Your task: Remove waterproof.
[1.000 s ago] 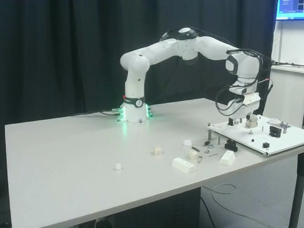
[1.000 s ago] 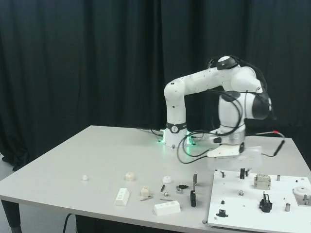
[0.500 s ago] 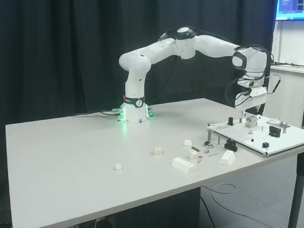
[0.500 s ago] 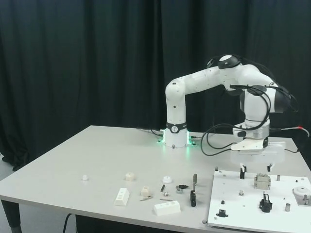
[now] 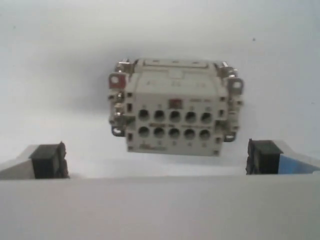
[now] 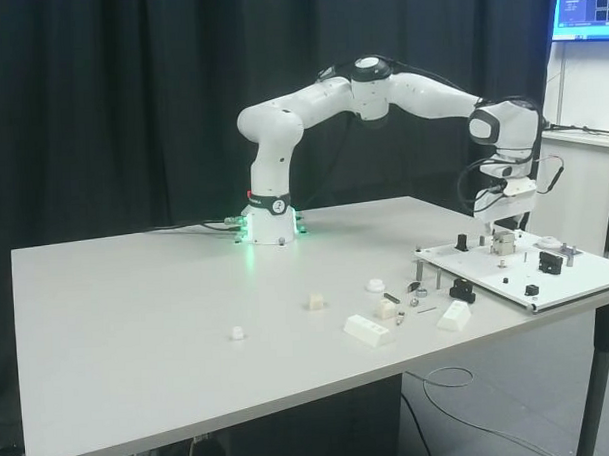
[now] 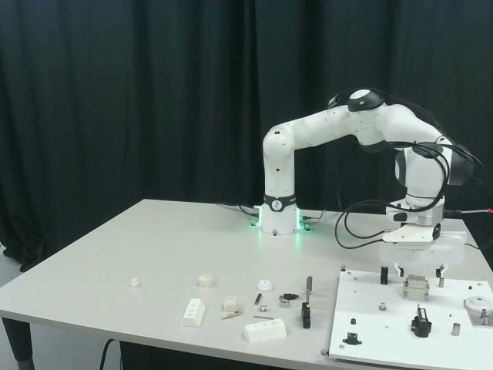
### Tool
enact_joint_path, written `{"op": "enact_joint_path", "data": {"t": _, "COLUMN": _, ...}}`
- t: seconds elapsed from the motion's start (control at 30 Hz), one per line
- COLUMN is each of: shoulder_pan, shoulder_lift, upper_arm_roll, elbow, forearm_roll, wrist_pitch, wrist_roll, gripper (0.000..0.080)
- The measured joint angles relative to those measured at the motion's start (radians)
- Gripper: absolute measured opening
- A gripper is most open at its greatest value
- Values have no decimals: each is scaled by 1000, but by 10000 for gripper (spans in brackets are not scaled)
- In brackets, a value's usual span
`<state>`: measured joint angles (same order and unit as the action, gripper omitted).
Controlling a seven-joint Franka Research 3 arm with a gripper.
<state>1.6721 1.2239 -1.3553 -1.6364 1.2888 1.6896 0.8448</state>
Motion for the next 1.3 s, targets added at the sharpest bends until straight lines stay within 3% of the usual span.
{"op": "enact_joint_path", "data": {"t": 0.37, "shoulder_pan": 2, "shoulder_lift": 0, "upper_arm_roll": 30, "elbow": 7, "forearm_roll": -22, "wrist_pitch": 70, "wrist_roll": 25, "gripper": 800}}
{"op": "enact_joint_path", "data": {"t": 1.3, "shoulder_pan": -8, "shoulder_lift": 0, "upper_arm_roll": 39, "elbow": 6, "forearm_roll": -42, "wrist_pitch": 85, "wrist_roll": 27, "gripper": 800}}
